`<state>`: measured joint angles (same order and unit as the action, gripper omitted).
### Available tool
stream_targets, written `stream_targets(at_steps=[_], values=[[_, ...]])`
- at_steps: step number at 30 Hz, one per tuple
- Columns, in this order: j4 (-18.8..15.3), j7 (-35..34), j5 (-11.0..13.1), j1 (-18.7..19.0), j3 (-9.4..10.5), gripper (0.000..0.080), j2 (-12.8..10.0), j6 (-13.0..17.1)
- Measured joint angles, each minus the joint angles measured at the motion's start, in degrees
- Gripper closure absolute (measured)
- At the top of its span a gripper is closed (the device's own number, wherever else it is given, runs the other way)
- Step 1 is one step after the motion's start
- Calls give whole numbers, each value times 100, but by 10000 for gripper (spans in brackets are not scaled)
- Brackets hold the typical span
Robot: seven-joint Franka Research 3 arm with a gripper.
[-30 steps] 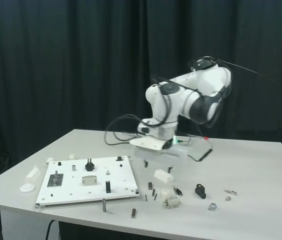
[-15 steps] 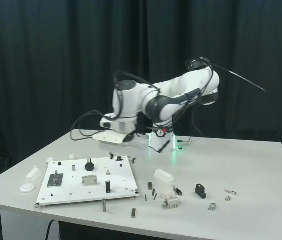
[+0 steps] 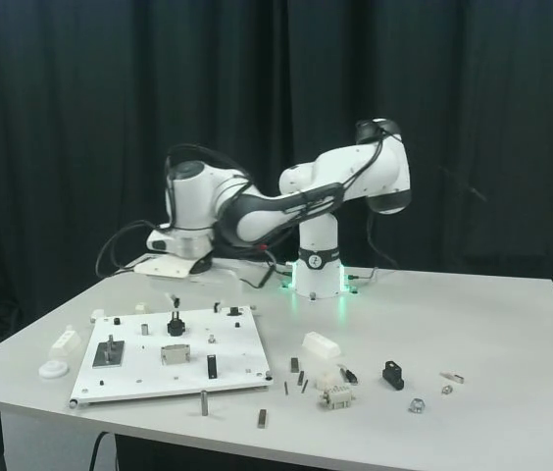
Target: Remove round peg 4.
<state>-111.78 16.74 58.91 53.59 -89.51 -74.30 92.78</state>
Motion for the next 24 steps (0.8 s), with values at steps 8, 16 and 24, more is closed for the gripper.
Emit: stream_targets(at_steps=[8, 16, 24], values=[[-244, 723, 111, -418, 114, 3, -36, 280], [-395, 1347, 265, -826, 169, 3, -75, 510], [-401, 1856, 447, -1287, 259, 3, -97, 715]])
